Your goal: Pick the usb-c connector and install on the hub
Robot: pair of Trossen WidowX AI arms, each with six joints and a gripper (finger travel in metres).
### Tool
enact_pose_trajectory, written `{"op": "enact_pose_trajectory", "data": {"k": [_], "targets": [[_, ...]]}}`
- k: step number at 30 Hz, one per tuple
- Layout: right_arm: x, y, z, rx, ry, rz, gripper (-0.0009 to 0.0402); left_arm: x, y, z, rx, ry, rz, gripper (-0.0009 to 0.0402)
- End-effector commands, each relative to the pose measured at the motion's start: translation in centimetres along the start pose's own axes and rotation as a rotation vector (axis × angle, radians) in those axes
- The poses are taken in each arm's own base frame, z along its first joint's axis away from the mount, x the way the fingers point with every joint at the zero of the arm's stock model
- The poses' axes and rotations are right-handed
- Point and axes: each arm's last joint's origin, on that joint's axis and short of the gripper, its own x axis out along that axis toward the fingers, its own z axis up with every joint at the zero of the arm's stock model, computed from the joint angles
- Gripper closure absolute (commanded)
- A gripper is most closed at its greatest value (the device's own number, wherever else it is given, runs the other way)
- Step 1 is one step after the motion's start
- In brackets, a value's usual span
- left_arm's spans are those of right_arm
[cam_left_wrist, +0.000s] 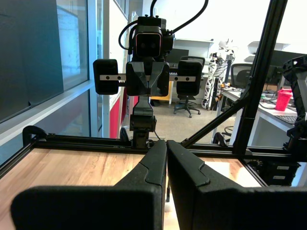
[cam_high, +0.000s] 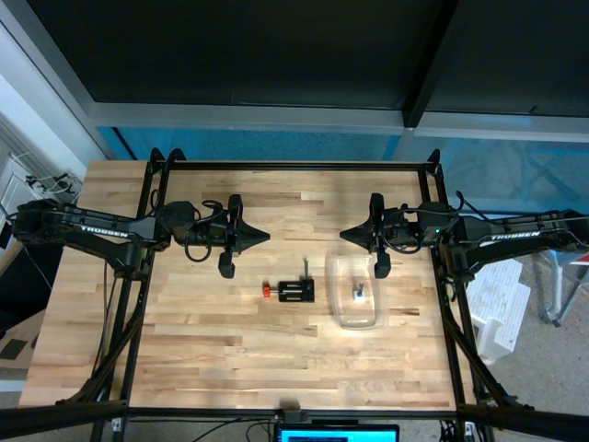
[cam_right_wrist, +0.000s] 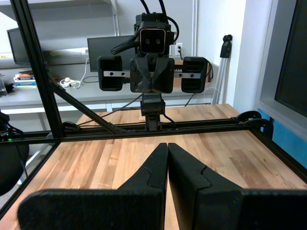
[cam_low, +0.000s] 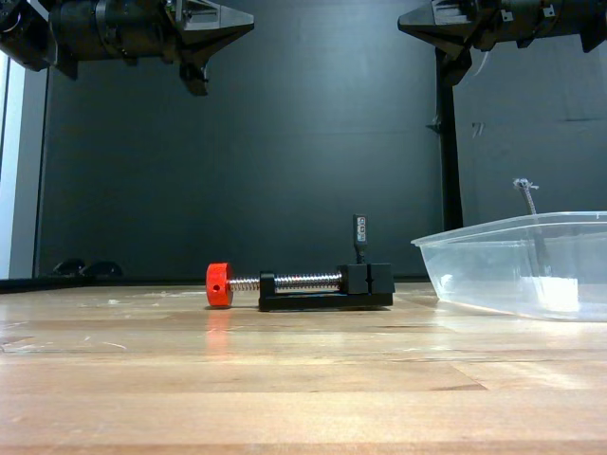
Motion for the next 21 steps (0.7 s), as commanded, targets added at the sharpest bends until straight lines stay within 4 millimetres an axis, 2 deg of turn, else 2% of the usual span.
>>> {"op": "enact_pose_trajectory", "data": {"k": [1,16,21], "targets": [[0.01,0.01,0.01,0.0,0.0,0.003,0.0393,0.0,0.0,0.02,0.0,-0.001,0.0,0.0393],[0.0,0.03,0.07,0.028,0.008,0.003,0.0393,0.0,-0.01,0.02,0.0,-0.001,0.0,0.0393],[-0.15,0.13,0.42,0.023,0.129,-0.003,0.0393,0.0,-0.01,0.02,0.0,-0.001,0.0,0.0393]]}}
